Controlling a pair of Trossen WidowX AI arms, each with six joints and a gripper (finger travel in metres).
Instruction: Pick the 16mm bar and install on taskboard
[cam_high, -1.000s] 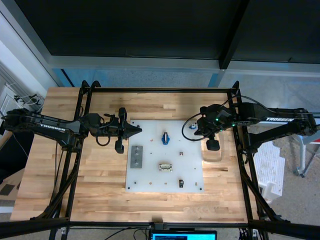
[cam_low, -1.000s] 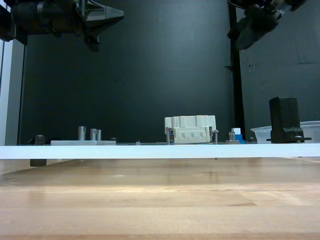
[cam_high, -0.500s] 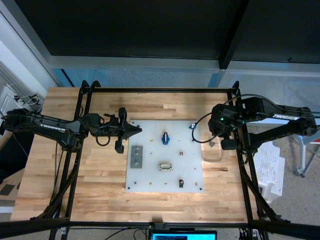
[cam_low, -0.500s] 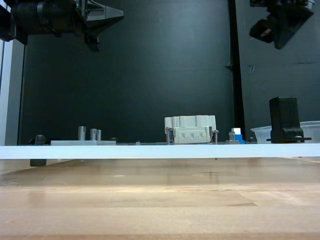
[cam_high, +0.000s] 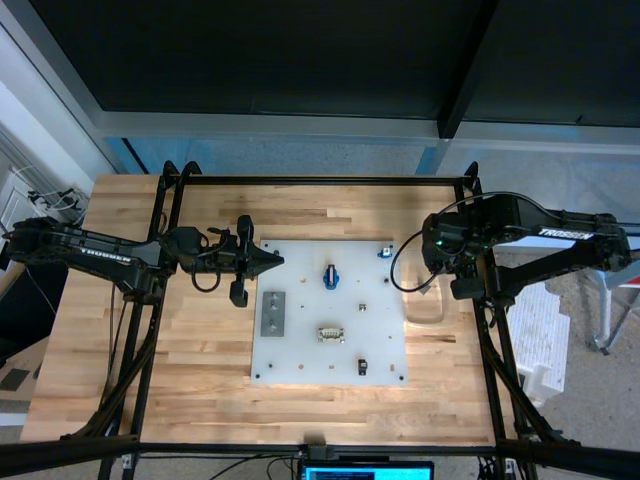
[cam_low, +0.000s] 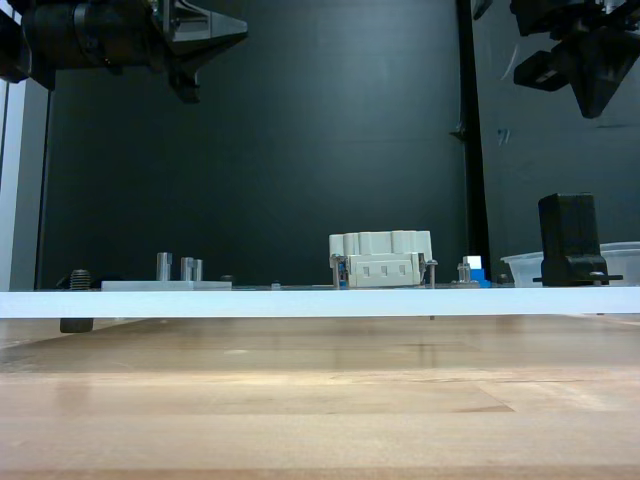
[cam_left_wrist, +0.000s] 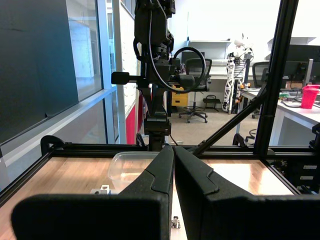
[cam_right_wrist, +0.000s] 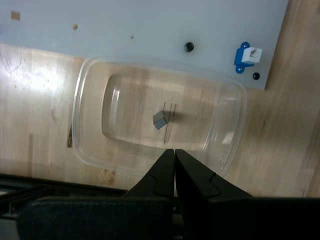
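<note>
The 16mm bar (cam_right_wrist: 160, 120) lies loose in the middle of the clear tray (cam_right_wrist: 85, 100), just right of the taskboard (cam_high: 300, 350); the right gripper (cam_right_wrist: 174, 152) hangs high above the tray, fingers pressed together and empty, the bar below, just beyond its tips; the left gripper (cam_left_wrist: 173, 150), likewise closed and empty, hovers high over the taskboard's far-left corner.

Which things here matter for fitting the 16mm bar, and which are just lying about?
Job: 16mm bar, lying in the clear tray; taskboard; right gripper, over the tray, fingers shut.
Lying about: left gripper, parked above the taskboard's left edge, fingers shut; beige connector; black component; grey block.
</note>
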